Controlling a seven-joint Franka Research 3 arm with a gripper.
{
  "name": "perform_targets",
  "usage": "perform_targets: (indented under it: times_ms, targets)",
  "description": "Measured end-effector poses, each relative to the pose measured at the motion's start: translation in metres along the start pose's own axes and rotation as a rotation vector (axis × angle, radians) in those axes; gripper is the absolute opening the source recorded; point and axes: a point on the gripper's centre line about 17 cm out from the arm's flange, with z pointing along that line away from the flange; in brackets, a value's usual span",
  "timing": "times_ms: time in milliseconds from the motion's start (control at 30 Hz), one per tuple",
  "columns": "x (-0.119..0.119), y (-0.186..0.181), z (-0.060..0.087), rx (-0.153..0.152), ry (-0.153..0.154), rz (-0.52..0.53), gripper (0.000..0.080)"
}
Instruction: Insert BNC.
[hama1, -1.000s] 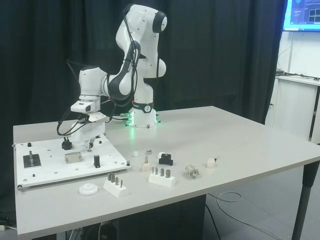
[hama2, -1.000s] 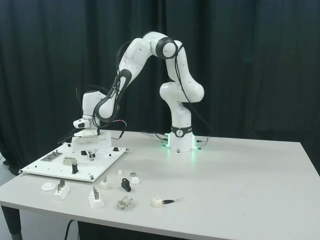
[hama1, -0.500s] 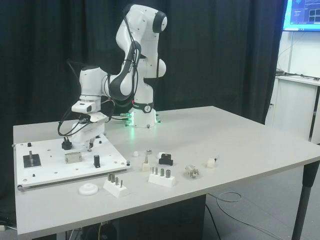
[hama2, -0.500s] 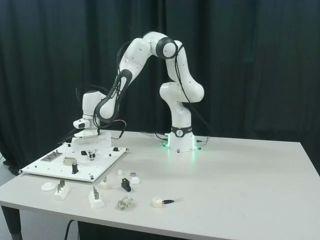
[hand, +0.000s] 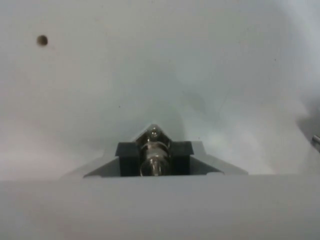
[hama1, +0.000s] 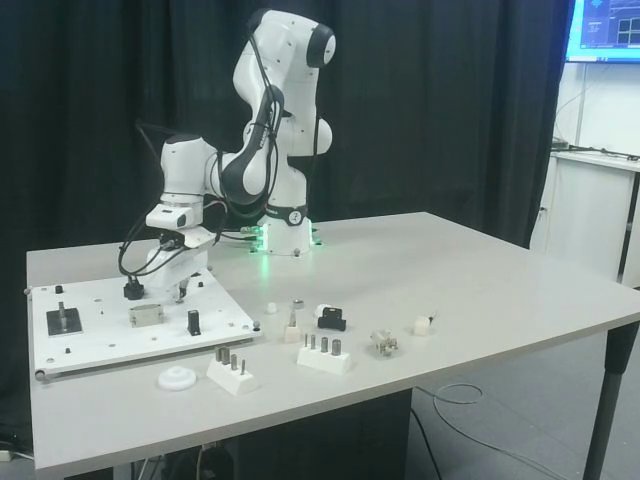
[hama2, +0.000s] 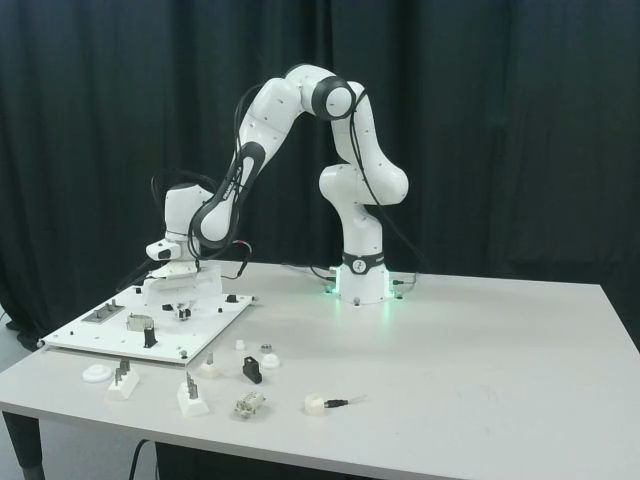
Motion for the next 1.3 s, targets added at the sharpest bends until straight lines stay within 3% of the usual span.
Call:
perform_targets:
  times_ms: [933,1300]
  targets:
    - [0.0003,-0.0005,-0.0001,0.001,0.001,0.007,0.0120]
    - [0.0003,-0.0002,-0.0002,0.000,0.002,0.110,0.0120]
